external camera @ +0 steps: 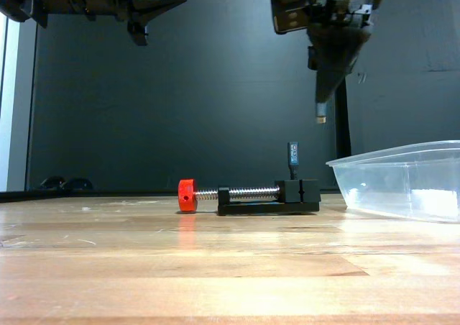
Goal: Pick the usb-c connector and install on the hub
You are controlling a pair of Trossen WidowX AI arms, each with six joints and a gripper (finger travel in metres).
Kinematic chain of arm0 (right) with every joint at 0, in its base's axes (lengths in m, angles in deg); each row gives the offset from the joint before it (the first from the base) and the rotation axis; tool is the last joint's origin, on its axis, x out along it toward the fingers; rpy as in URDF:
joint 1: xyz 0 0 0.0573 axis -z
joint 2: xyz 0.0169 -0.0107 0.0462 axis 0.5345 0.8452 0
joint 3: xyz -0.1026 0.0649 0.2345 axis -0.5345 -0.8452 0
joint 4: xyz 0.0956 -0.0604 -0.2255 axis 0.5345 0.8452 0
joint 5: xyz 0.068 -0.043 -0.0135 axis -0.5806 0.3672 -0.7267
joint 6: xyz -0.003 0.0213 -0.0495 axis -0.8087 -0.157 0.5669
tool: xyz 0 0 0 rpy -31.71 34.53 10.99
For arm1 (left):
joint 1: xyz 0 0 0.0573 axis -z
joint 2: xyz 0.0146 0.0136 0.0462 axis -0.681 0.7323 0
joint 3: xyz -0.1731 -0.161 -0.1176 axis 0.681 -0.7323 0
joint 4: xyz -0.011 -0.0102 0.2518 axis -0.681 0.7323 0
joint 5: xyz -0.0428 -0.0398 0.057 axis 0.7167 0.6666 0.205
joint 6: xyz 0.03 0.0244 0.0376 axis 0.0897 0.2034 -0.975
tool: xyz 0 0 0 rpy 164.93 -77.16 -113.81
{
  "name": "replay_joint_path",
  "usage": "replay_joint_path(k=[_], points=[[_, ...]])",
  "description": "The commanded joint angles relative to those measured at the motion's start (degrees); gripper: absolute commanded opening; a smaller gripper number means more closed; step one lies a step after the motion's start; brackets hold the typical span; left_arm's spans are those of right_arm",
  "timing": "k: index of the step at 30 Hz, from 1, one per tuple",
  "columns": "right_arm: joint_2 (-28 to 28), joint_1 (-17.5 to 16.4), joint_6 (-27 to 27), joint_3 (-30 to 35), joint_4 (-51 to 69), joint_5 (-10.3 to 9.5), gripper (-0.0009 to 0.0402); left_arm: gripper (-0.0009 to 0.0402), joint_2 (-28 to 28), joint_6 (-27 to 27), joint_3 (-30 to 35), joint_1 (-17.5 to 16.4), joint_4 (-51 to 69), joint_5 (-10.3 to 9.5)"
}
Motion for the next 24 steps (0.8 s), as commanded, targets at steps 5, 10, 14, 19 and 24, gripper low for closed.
replay_joint_path(k=[5,10,14,19,24], points=[[3.04,0.59,0.04,2.84,-0.28,0.31,0.0000,0.0000,0.02,-0.02,0.02,-0.02,-0.04,0.02],[4.50,0.66,-0.04,4.04,-0.50,0.31,0.0000,0.0000,0.02,-0.02,0.02,0.00,0.02,0.02],[5.77,0.72,-0.13,5.07,-0.85,0.31,0.0000,0.0000,0.02,-0.02,0.02,-0.02,-0.04,0.02],[6.25,0.74,-0.15,5.33,-1.18,0.31,0.0000,0.0000,0.02,-0.02,0.02,0.00,-0.02,0.02],[6.25,0.74,0.00,5.25,-1.18,0.33,0.0000,0.0000,0.02,-0.02,0.02,0.00,0.00,0.02]])
